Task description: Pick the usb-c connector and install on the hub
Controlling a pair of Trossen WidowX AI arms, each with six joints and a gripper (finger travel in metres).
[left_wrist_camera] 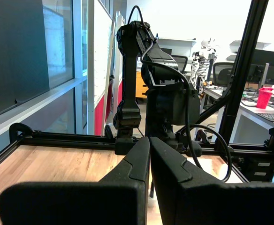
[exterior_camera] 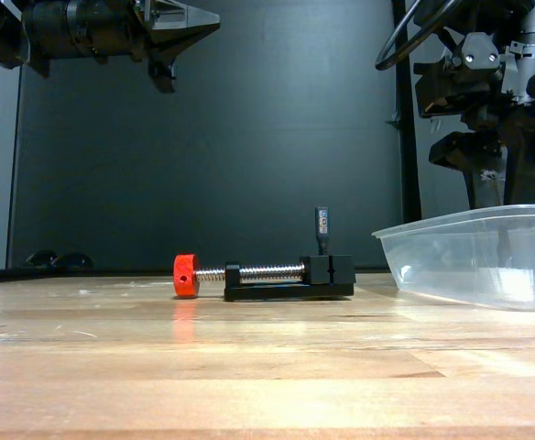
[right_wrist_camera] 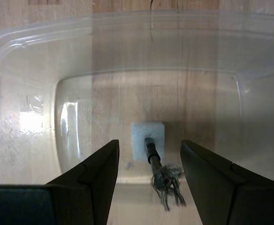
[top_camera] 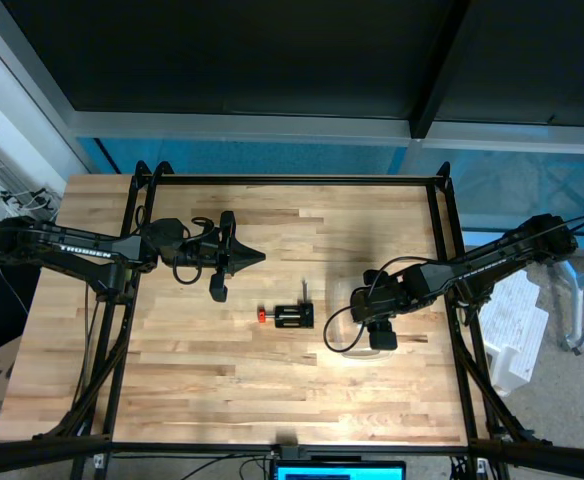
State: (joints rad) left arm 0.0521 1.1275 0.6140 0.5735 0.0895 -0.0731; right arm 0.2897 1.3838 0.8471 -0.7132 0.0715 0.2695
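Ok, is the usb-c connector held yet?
No: the connector lies free in clear bin below open right hand; left hand hovers shut over the table.

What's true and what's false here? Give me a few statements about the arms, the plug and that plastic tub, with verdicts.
1. The usb-c connector lies free inside the clear tub. True.
2. The right gripper grips the connector. False: it hangs open above the tub, holding nothing.
3. The left gripper is shut and empty, up above the table. True.
4. The vise stands inside the tub. False: it stands on the table beside it.
5. The connector is plugged into the hub. False: the hub stands in the vise, nothing plugged in.
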